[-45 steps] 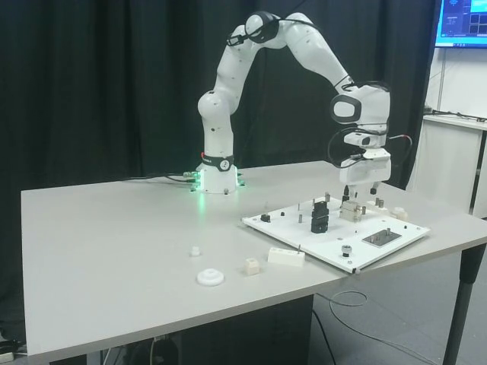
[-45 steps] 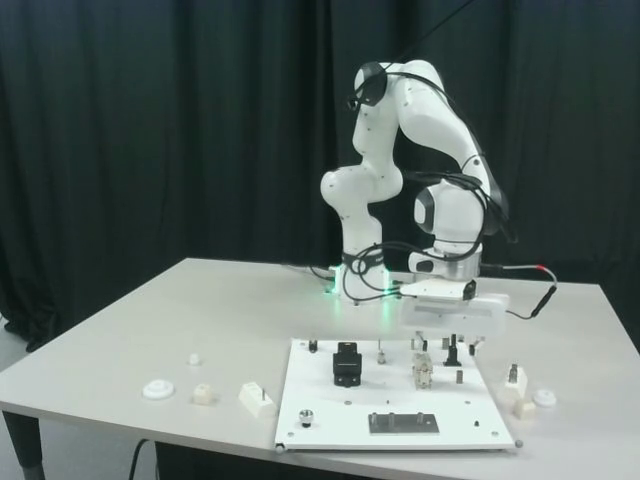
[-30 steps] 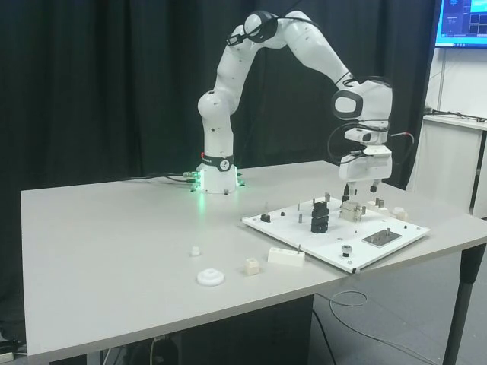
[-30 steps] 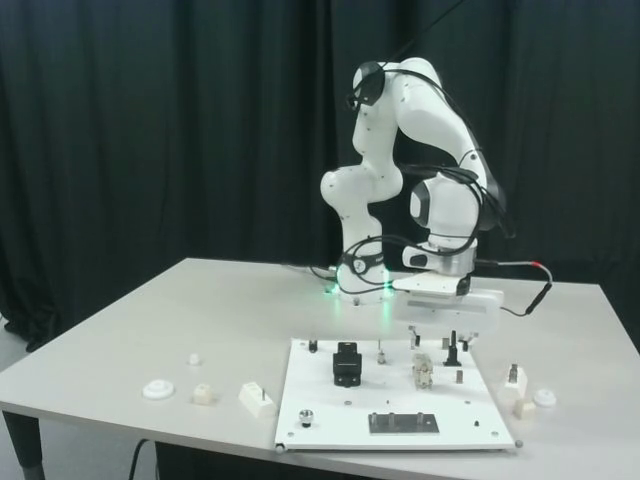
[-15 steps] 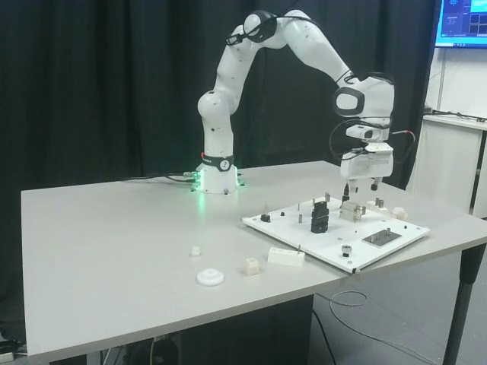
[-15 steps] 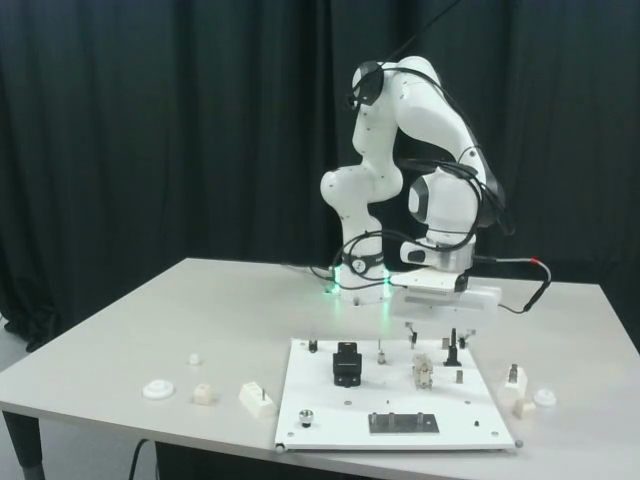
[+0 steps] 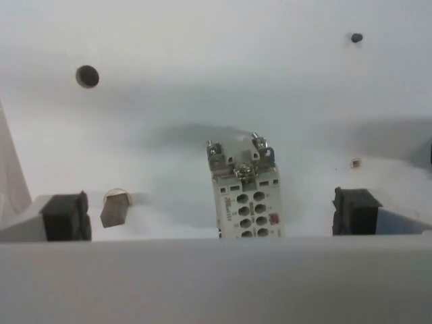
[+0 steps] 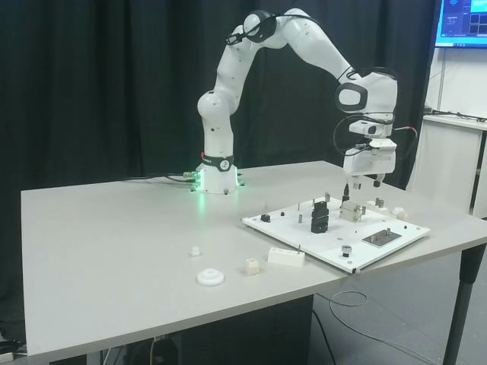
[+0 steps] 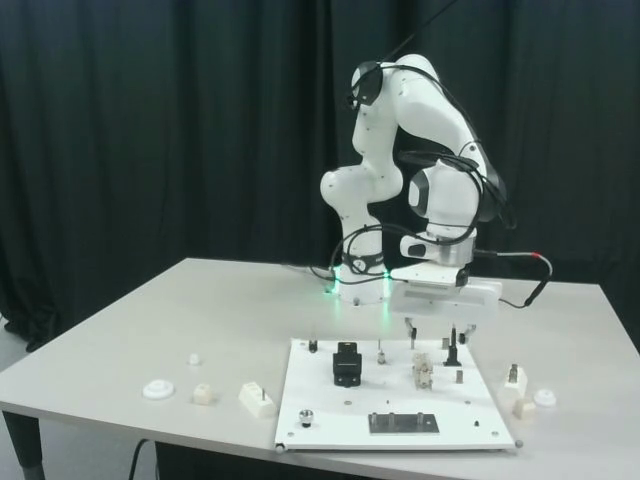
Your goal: Pick square peg 1.
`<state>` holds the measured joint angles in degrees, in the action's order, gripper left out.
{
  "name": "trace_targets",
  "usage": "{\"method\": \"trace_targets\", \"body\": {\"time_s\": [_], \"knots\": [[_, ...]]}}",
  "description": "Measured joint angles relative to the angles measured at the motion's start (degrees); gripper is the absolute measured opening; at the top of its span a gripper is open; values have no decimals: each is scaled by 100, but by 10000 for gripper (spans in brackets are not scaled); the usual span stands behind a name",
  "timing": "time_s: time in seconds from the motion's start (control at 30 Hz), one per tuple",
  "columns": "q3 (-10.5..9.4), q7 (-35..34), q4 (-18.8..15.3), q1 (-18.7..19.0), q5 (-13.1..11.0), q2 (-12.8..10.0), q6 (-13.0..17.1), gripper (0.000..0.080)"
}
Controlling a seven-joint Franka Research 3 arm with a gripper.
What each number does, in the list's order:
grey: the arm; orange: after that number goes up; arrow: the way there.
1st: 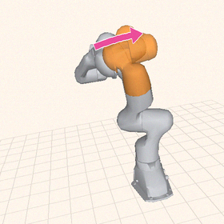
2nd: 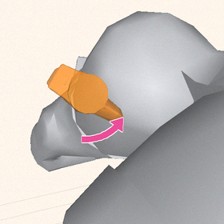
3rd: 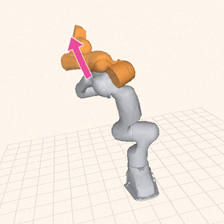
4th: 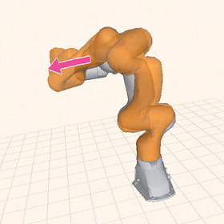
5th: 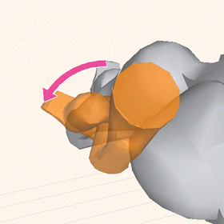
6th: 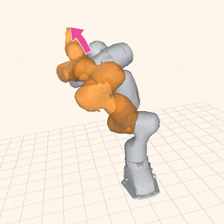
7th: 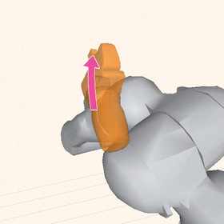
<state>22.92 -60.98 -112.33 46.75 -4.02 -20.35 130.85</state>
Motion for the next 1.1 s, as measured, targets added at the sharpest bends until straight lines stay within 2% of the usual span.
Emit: {"method": "trace_targets", "body": {"time_s": [0.43,0.67,1.1], "knots": [[22,52,136,-15,44,0,-115,800],[120,297,269,-77,151,0,-261,800],[458,1594,688,-434,169,23,-747,800]]}}
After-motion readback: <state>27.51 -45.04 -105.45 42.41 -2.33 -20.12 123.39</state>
